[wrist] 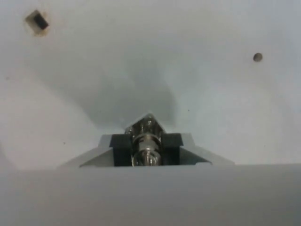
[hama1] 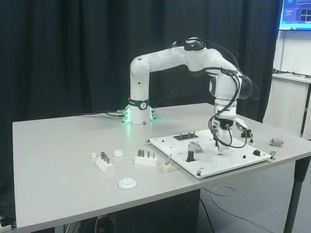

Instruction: Insert BNC.

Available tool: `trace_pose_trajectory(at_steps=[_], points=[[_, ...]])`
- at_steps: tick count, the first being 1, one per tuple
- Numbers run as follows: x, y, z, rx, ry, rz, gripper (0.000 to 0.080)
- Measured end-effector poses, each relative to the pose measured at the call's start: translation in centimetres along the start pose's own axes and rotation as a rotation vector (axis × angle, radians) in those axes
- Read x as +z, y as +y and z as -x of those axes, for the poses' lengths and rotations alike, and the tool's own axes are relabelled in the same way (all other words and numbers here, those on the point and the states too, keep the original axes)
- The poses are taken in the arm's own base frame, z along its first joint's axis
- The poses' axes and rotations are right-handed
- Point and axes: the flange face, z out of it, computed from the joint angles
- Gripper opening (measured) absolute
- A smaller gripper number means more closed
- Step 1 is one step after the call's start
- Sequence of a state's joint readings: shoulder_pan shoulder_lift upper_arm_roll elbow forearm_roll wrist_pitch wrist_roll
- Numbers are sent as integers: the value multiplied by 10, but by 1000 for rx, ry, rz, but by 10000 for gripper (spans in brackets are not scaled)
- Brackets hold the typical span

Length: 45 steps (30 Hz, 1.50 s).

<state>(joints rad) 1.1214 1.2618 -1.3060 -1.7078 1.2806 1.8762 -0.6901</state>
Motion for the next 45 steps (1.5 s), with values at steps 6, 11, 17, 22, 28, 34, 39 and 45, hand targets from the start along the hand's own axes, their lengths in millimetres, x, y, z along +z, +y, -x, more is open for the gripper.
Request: trace_pose_trajectory(at_steps=[6, 11, 17, 22, 28, 34, 39, 45], points=[[0, -1, 0, -55, -2, 4, 122], [0, -1, -1, -107, -5, 8, 122], [0, -2, -1, -148, -6, 10, 122], [0, -2, -1, -152, -8, 12, 122], [0, -3, -2, -186, -11, 17, 122], [0, -3, -2, -213, -14, 22, 122], [0, -4, -3, -268, -17, 25, 122], [0, -4, -3, -325, -18, 25, 122]])
